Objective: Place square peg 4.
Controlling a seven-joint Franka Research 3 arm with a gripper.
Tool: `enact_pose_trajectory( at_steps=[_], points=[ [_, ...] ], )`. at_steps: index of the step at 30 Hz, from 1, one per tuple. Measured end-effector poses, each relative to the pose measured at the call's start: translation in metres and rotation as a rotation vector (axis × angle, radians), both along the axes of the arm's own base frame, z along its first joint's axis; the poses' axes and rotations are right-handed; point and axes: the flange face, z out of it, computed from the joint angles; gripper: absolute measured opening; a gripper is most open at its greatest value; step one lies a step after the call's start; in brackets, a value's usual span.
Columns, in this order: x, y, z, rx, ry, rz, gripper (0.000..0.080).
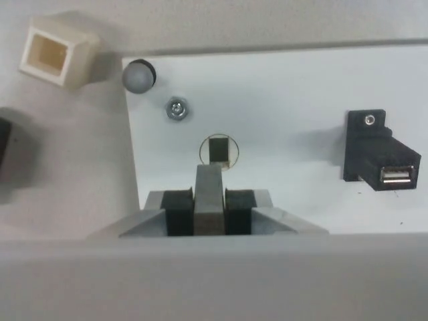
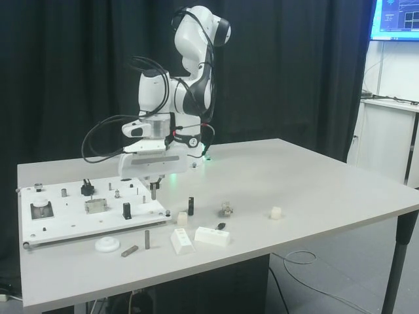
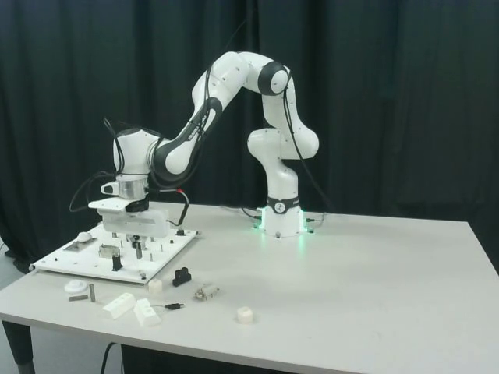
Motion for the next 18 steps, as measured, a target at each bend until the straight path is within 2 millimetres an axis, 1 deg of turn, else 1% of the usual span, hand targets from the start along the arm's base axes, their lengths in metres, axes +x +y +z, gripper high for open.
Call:
enact_pose_trajectory(
  at_steps=[18],
  points=[
    [-0.0002, 0.0, 0.0002, -0.003, 0.003, -0.003, 0.0096]
  ],
)
